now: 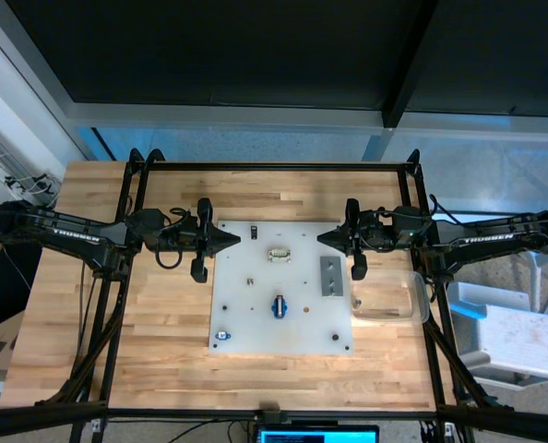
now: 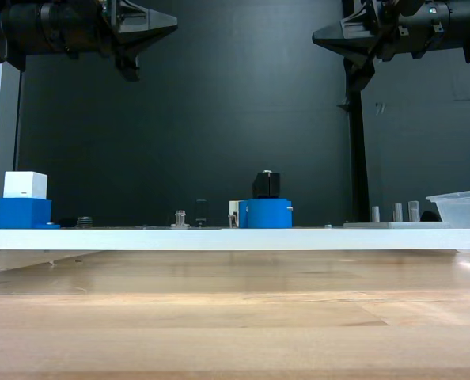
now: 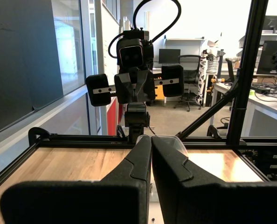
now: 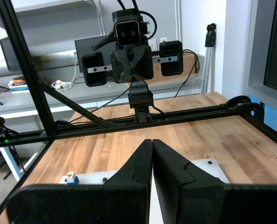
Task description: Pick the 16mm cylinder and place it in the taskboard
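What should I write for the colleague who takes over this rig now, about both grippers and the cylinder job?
Left gripper: jaws shut, empty, high by the taskboard's left side.
Right gripper: jaws shut, empty, high by its right side.
The 16mm cylinder: I cannot make it out; check the clear tray.
Nothing picked yet; pick and placing are both left.

Overhead, level, opposed wrists (taskboard (image 1: 256, 318) shared)
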### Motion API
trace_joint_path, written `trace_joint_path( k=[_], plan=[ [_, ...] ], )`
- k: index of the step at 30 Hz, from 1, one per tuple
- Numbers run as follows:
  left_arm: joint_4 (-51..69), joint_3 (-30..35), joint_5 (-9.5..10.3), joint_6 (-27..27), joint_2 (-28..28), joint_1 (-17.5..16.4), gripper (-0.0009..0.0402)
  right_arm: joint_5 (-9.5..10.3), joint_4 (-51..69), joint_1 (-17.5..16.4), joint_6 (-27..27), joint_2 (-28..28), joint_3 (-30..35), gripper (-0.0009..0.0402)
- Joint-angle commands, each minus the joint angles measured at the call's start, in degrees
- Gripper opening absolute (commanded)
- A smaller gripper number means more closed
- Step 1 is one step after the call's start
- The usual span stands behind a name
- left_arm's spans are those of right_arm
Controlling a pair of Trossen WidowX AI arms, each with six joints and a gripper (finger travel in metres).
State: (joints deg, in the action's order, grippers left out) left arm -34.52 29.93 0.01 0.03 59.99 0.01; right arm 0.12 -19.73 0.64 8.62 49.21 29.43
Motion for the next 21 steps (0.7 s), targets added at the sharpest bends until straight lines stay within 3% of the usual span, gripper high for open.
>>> trace_joint_path(
  k=[1, 5, 13, 18, 21],
  plan=[
    [-0.02, 0.02, 0.00, 0.02, 0.02, 0.00, 0.0000, 0.57, 0.70, -0.07, -0.02, -0.04, 0.02, 0.0000],
    [-0.02, 0.02, 0.00, 0.00, 0.02, -0.02, 0.0000, 1.16, 5.42, -0.17, 0.96, -0.04, 1.27, 0.0000],
    [-0.02, 0.02, 0.00, 0.02, 0.02, 0.00, 0.0000, 0.81, 25.77, -1.11, 1.84, 0.09, 9.16, 0.0000],
    [-0.02, 0.02, 0.00, 0.02, 0.02, -0.02, 0.0000, -2.21, 38.66, -2.78, 1.62, 0.76, 14.12, 0.0000],
    [-0.02, 0.02, 0.00, 0.02, 0.02, 0.00, 0.0000, -2.27, 45.11, -3.26, 1.99, 1.46, 16.83, 0.0000]
  ],
)
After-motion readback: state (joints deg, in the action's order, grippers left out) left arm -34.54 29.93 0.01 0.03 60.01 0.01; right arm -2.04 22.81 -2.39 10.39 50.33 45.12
